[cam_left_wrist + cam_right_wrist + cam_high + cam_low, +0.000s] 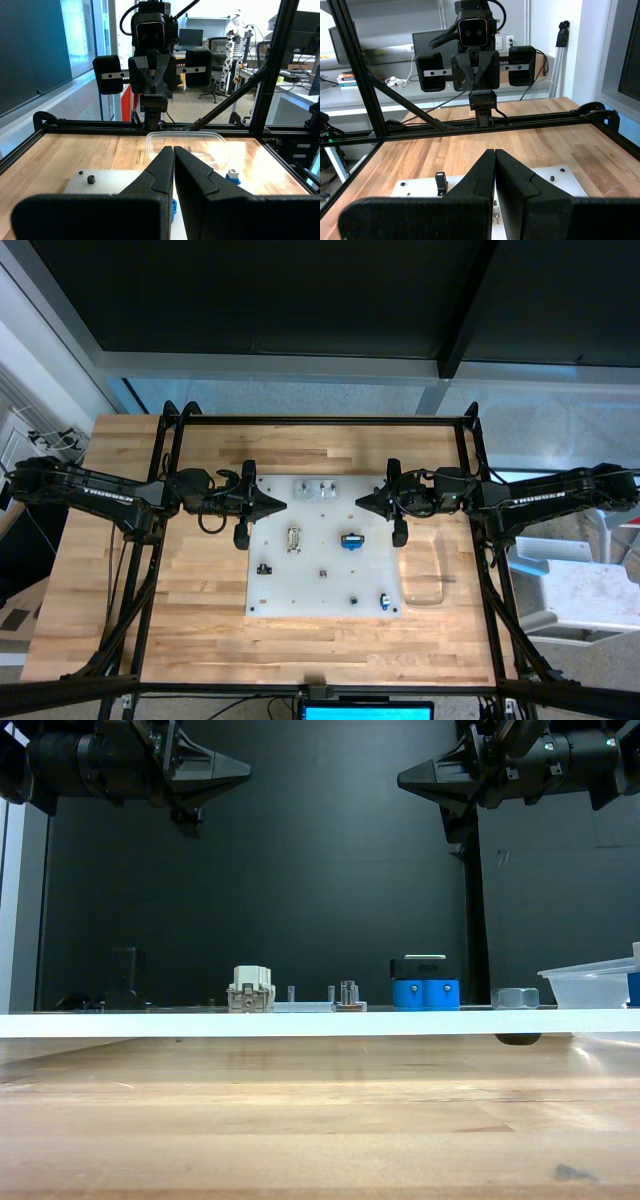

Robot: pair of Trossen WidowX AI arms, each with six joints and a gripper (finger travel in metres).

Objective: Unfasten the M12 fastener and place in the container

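The small silver nut [515,997] sits on its stud [352,598] near the white board's [300,585] near right edge. The clear container [440,565] lies on the wood just right of the board, and the high view shows nothing in it. It also shows in the low view [590,982] and the left wrist view [185,142]. My left gripper [283,506] hangs high over the board's far left, fingers shut on nothing [173,165]. My right gripper [358,503] faces it over the far right, also shut and holding nothing [495,167].
The board carries a blue block [352,540], a grey connector [294,540], a small blue-and-white part [384,602] at the near right corner and a black post [91,179]. A black frame rail [320,421] runs around the table.
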